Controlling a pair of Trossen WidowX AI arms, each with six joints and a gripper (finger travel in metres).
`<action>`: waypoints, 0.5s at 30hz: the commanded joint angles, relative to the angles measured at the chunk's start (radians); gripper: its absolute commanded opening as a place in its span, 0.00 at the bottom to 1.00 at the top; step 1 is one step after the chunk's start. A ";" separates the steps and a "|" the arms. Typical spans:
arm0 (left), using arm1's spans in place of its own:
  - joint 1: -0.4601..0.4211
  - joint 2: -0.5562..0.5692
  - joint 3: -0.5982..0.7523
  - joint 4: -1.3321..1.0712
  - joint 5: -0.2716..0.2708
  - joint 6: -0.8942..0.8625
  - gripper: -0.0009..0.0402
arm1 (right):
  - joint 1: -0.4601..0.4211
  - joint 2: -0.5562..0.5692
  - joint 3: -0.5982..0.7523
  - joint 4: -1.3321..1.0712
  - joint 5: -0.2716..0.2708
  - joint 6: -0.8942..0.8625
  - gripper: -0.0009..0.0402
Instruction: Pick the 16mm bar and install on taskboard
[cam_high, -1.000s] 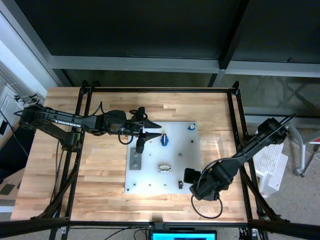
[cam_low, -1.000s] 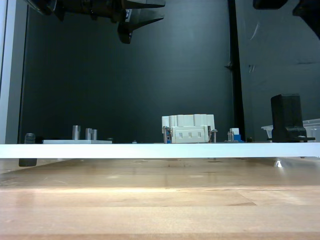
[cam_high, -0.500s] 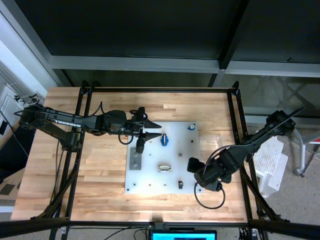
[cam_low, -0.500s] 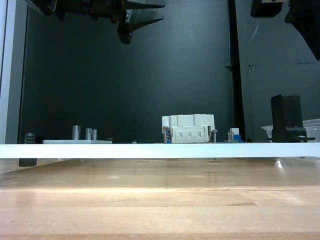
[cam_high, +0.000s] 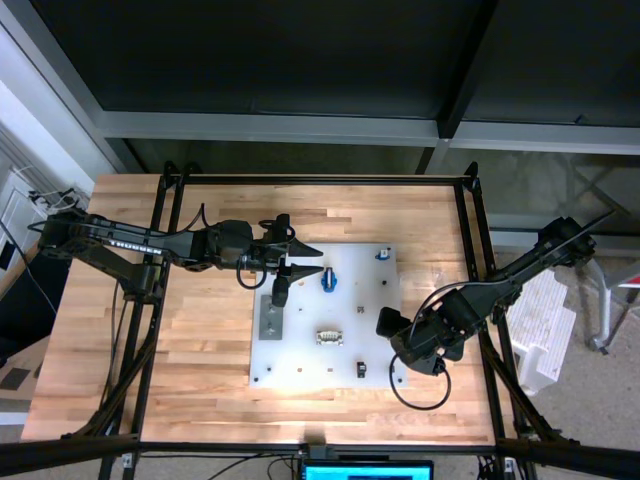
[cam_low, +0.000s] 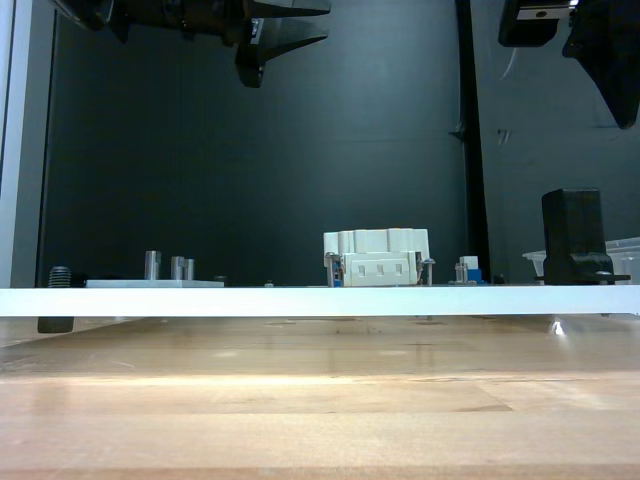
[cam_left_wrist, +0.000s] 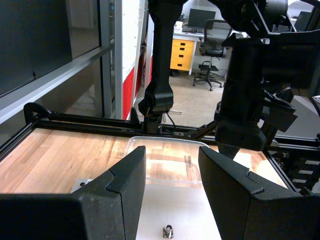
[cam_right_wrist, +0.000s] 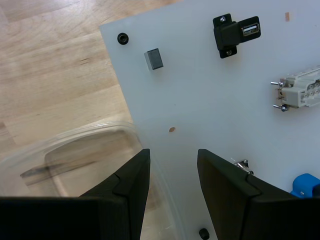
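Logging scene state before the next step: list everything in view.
table: 1, wood.
task board: 1, white, table centre.
grey plate: 1, board's left side.
connector: 1, white, board centre.
USB socket: 1, black, board's near edge.
blue fittings: 2, board's far half.
grey block: 1, board's right half.
clear tray: 1, at board's right edge.
16mm bar: cannot tell; dim streak in tray may be it.
left gripper: black, open, empty, above board's far-left.
right gripper: black, open, empty, above board's right edge.

Left gripper (cam_high: 318, 261) hangs over the taskboard (cam_high: 300, 360), at its far part, right gripper (cam_high: 388, 325) over its right edge.
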 joint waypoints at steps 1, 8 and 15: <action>0.000 0.000 0.000 0.000 0.000 0.000 0.37 | 0.000 0.000 0.000 0.003 -0.001 -0.001 0.34; 0.000 0.000 0.000 0.000 0.000 0.000 0.37 | -0.007 -0.006 0.000 0.003 -0.002 0.000 0.34; 0.000 0.000 0.000 0.000 0.000 0.000 0.37 | -0.027 -0.013 0.000 0.008 -0.055 0.060 0.34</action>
